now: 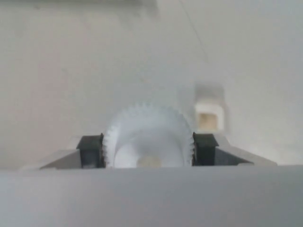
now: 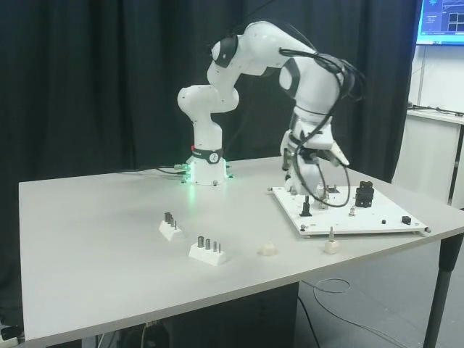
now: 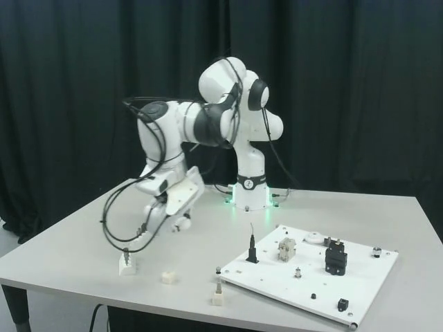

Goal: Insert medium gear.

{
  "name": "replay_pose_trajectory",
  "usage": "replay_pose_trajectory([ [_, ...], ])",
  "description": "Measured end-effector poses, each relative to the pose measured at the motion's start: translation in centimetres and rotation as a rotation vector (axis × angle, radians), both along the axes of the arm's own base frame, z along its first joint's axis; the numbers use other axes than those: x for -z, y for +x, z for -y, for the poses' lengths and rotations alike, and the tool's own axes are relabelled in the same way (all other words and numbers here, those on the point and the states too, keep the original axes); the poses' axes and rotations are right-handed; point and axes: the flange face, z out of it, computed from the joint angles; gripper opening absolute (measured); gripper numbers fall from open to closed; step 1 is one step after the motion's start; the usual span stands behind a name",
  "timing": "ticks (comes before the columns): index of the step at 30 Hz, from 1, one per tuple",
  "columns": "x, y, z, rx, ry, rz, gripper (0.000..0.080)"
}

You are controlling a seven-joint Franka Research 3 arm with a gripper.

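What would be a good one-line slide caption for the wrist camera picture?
Wrist view: the gripper holds a white toothed gear between its two black fingertips.

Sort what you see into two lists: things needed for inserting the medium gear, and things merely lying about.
Belongs to the job:
medium gear, gripped in the tool
white board

Lying about:
two peg stands on the grey table
black block on the board
small white block
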Motion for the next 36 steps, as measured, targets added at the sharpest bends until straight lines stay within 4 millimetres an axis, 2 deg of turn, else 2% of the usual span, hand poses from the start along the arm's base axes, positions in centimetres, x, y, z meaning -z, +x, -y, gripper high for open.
replay_pose_trajectory([
  [18,-1.5,-4.6,-12.0,0.018,-0.07,-0.04,0.0399],
  [36,-1.8,-11.3,-24.1,0.008,-0.124,0.031,0.0399],
])
